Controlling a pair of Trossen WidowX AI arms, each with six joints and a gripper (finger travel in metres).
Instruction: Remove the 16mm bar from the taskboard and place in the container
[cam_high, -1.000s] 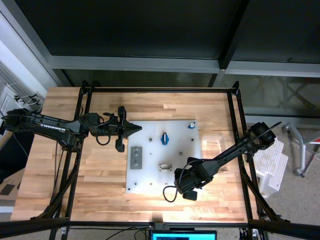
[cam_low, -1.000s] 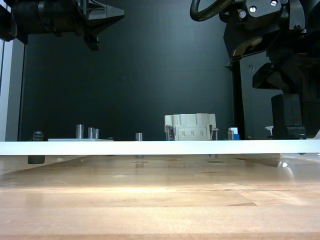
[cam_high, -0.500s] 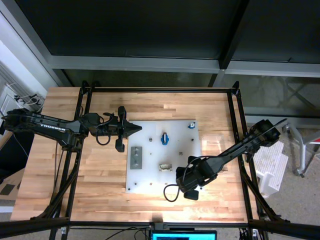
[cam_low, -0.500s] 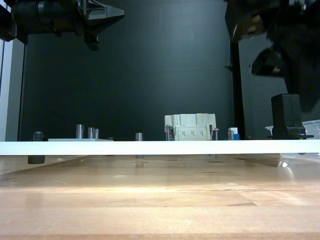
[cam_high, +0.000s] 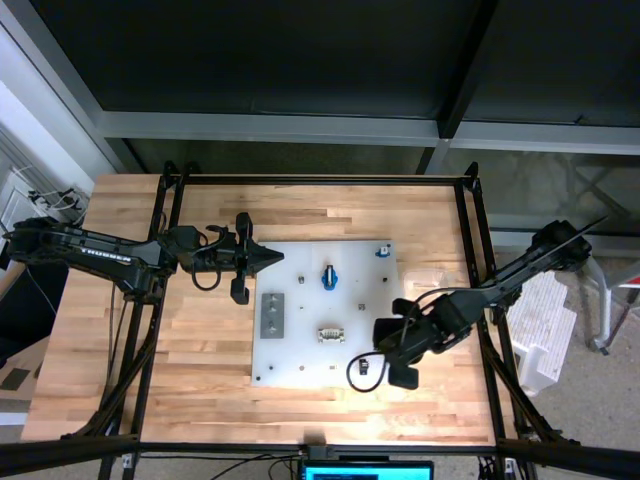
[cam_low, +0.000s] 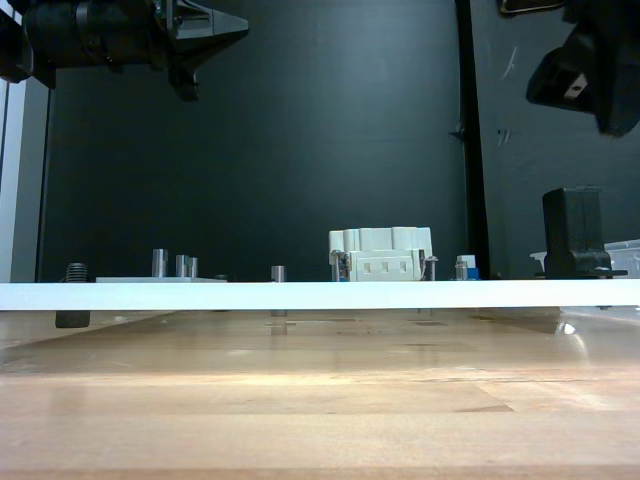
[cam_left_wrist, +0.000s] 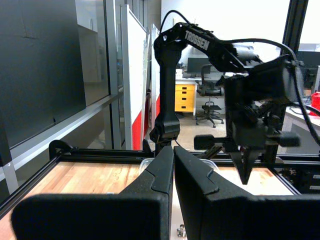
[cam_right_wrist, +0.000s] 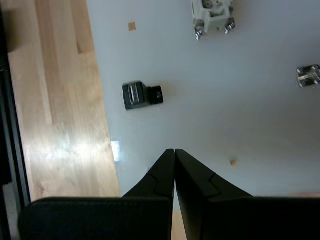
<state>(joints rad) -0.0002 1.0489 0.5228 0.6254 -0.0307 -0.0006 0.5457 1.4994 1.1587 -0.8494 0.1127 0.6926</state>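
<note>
1. The right gripper (cam_right_wrist: 174, 151) is closed with nothing between its fingers. It is raised well above the taskboard (cam_high: 310, 300), near the board's lower-right corner in the high view. If it descends like that, it will butt the board or knock the part instead of straddling it.
2. I take the 16mm bar (cam_right_wrist: 307, 75) to be the small bright metal piece standing on the white board, well apart from the fingertips. It is tiny and smooth, so an off-centre pinch could make it squirt out or tip over. Whether it sits in a socket cannot be told; if it does, a slanted pull could bind it.
3. A wrong pick is possible. The black component (cam_right_wrist: 141, 95) lies nearer the fingertips than the bar does, the silver connector (cam_right_wrist: 212, 12) is also close, and other small studs on the board look alike.
4. The container (cam_high: 422, 277) is a light clear tub just beside the board's right edge, right of centre in the high view, and the right arm passes close by it. The arm could nudge it, or a high release could bounce the bar out onto the bench (cam_high: 200, 350).
5. The left gripper (cam_high: 272, 257), also closed and empty, hangs above the board's upper-left corner. It is well apart from the work and poses little risk.
</note>
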